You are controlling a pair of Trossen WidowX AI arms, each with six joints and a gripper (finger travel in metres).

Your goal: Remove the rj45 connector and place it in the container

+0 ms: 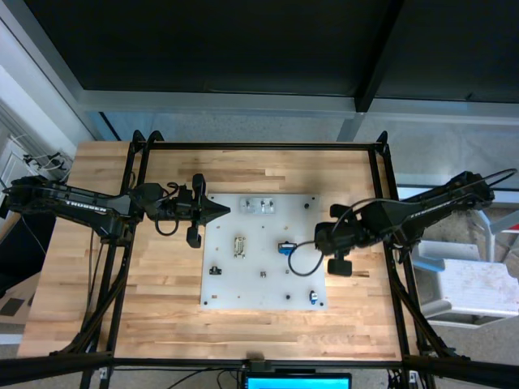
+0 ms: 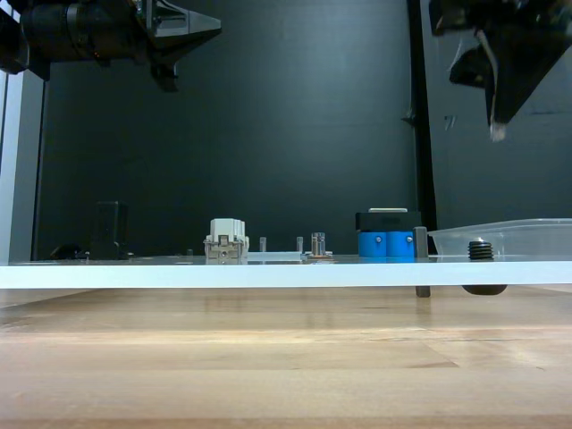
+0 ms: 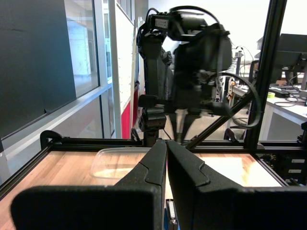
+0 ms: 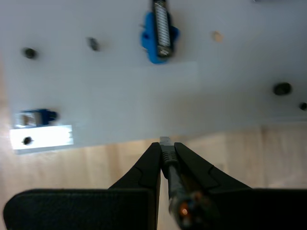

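My right gripper (image 4: pixel 165 147) is shut on the rj45 connector (image 4: pixel 165 142), a tiny dark plug with a clear tip and a cable trailing back between the fingers. It hangs high above the right edge of the white board (image 1: pixel 243 284), where the right gripper (image 1: pixel 318 237) shows from above. The plug's pale tip (image 2: pixel 494 132) points down, well above the container (image 2: pixel 505 237), a clear tub also visible under the right arm (image 3: pixel 115 163). The small blue socket (image 4: pixel 41 116) stands without a plug. My left gripper (image 1: pixel 220 209) hovers shut and holding nothing at the board's left edge.
A beige rectangular connector (image 1: pixel 239 245) and a bright-blue block (image 1: pixel 285 247) stand on the board, with small posts and screws around them. A black cable loop (image 1: pixel 302 263) hangs below the right gripper. A black frame surrounds the wooden table.
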